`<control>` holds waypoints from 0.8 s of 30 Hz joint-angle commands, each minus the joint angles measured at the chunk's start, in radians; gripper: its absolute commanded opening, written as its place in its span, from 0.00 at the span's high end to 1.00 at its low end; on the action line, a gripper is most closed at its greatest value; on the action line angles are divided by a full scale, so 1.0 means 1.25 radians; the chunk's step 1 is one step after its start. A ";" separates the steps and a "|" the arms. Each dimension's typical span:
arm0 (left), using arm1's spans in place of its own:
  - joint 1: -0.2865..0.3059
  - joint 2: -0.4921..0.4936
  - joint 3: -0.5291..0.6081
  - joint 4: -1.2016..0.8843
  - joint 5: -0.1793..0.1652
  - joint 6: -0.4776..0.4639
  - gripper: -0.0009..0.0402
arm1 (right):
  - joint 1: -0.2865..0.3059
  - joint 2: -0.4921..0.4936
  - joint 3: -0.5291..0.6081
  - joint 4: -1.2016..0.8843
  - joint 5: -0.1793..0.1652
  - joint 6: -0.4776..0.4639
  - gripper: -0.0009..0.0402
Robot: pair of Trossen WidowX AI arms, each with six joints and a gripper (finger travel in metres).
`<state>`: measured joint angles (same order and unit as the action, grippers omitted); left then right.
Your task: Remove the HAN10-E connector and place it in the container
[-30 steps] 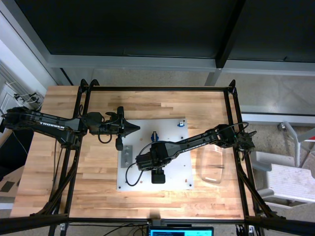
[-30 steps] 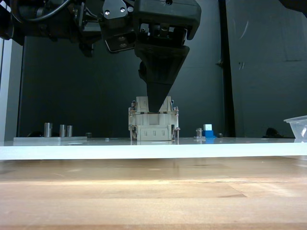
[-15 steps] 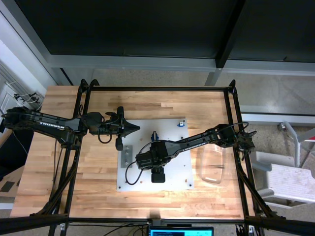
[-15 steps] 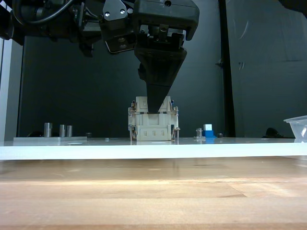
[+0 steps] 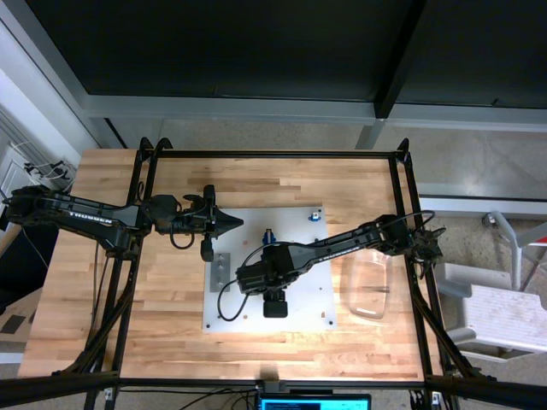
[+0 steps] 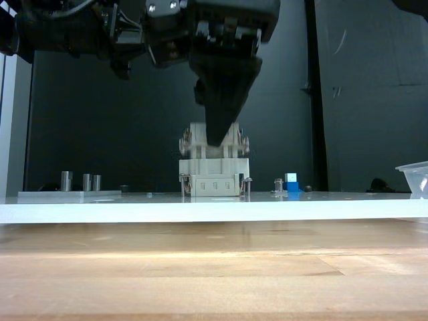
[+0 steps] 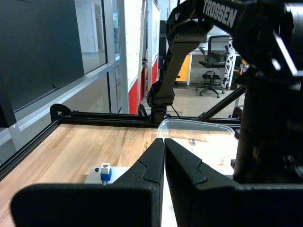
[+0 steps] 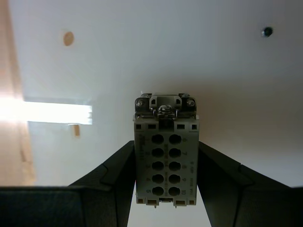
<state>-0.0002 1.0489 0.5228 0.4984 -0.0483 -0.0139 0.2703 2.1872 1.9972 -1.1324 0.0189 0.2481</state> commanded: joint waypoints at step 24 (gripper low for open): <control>0.000 0.000 0.000 0.000 0.000 0.000 0.98 | 0.021 -0.190 -0.215 0.081 0.012 0.057 0.87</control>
<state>-0.0002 1.0489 0.5224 0.4984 -0.0483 -0.0139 0.2962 1.9739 1.7649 -1.0451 0.0334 0.3027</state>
